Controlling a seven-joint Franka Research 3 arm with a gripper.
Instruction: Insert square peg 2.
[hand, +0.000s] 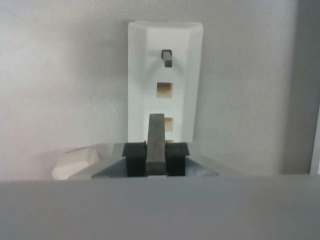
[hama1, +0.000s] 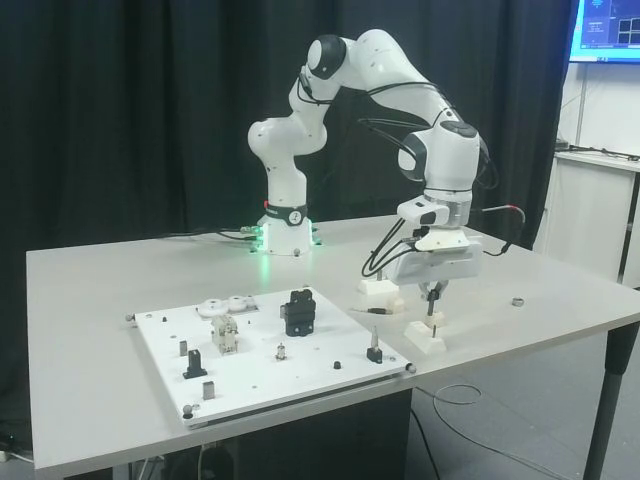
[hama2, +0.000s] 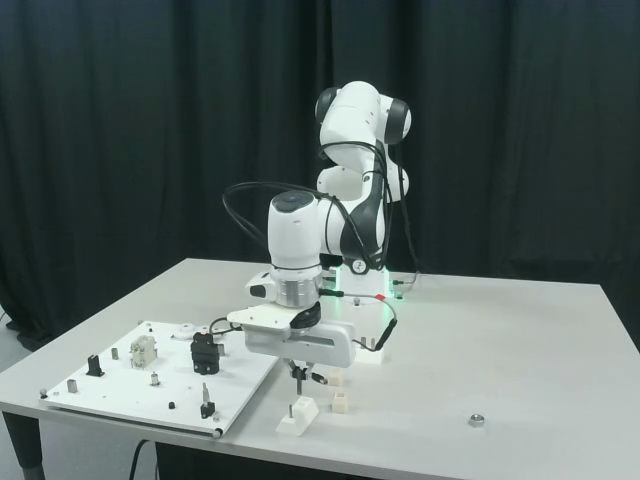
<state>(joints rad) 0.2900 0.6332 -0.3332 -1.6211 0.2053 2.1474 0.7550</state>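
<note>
On the grey tabletop (hama1: 100, 290), the arm reached down, its gripper (hand: 156, 159) pinching the square peg (hand: 155, 145) upright above the white holder block (hand: 137, 75).

We see our white arm (hama1: 380, 60) rise from its base at the back of the table, bend at a high elbow and reach forward and down, so the wrist (hama2: 293, 245) stands upright with the hand pointing straight down. Our gripper (hand: 156, 159) hangs low above the table, and its two black fingers (hand: 134, 159) are closed tight on a grey peg (hand: 155, 142) held upright between them.
</note>
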